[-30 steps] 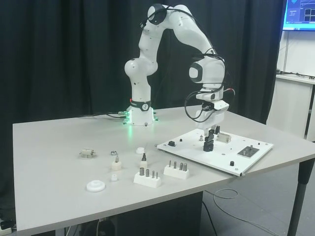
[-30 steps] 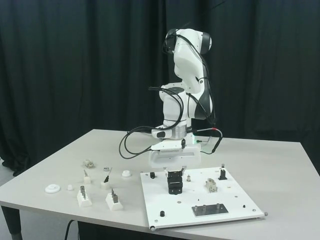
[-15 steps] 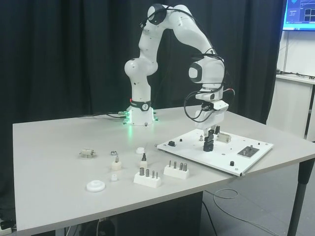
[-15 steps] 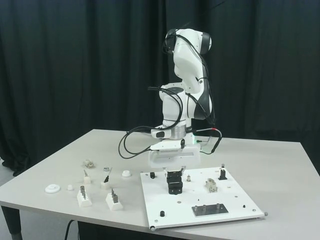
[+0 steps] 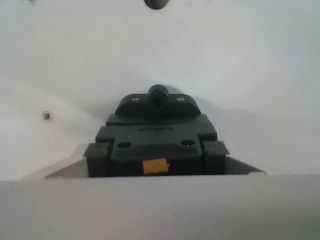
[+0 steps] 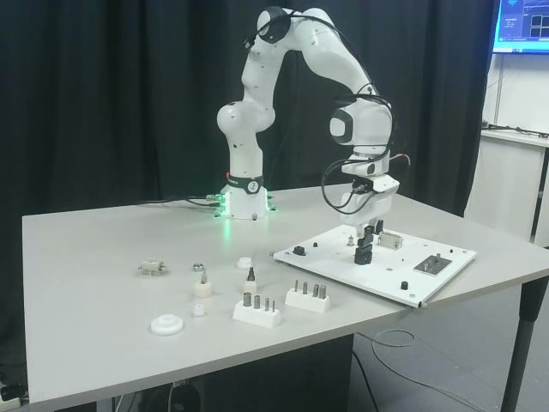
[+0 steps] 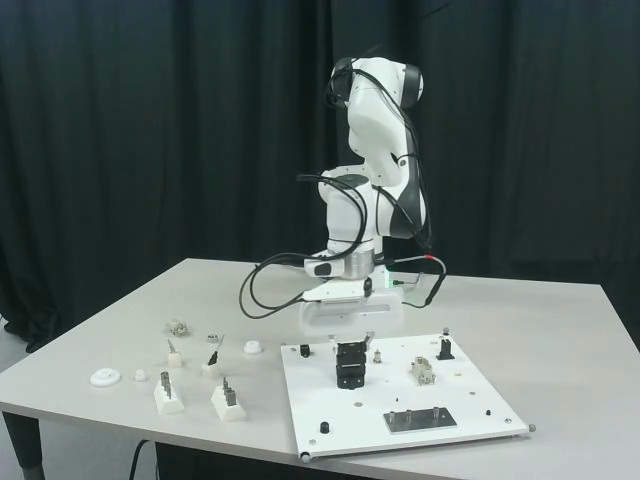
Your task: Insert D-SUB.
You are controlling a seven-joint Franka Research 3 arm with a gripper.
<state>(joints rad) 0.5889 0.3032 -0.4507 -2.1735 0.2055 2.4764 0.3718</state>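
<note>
- I see the matt grey table [image 6: 94,257] carrying the flat white assembly board [image 7: 470,405], smooth-faced with small holes.
- My white jointed arm [image 6: 300,51] reaches over that board, its gripper [image 7: 351,347] pointing straight down.
- The gripper's fingers are clamped on the black moulded plastic D-SUB connector [image 5: 155,142], a blocky, stepped shell; it hangs upright just above the board, near its middle.
- I judge the task part done: connector picked up and carried over the board; alignment and pressing home remain. I cannot tell whether it touches the board.
- The flat grey metal plate with upright pins [image 7: 420,419] lies near the board's front edge.
- White blocks holding grey metal pegs [image 6: 257,309] stand on the table well apart from the board.
</note>
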